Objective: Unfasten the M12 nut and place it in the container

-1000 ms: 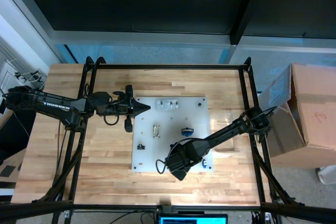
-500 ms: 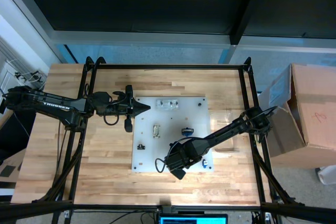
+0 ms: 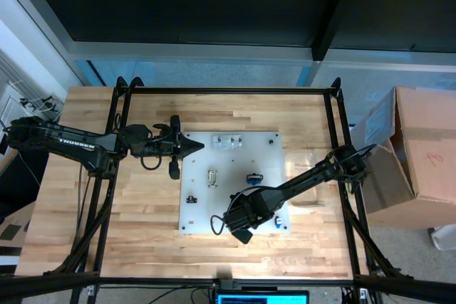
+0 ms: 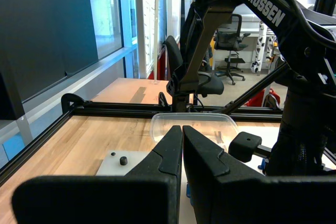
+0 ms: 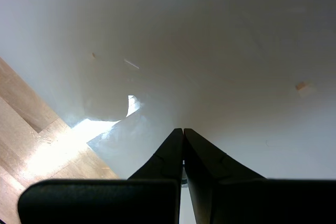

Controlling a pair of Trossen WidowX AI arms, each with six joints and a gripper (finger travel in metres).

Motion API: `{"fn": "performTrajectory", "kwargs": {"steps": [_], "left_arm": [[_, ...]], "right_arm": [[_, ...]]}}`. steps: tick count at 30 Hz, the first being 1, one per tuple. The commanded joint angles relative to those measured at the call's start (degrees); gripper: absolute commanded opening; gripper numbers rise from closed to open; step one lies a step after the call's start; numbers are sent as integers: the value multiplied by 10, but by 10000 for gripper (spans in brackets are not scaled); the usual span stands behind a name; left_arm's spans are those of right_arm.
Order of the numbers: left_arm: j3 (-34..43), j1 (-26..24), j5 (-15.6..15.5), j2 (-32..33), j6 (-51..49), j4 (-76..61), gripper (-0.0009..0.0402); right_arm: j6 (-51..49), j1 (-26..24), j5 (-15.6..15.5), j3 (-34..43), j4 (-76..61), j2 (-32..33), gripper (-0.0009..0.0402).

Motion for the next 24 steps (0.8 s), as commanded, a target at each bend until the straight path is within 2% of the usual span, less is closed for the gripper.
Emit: {"fn": "performTrajectory", "kwargs": {"steps": [1,17,24], "left_arm": [[0,0,0,0,0,0,0],[0,0,0,0,0,0,0],[0,0,0,0,0,0,0]], "right_arm": [[0,1,-2,0,-2,-2,0],[5,4,2,0,-15,-83,0],[5,6,2,0,-27,-88,0]]}}
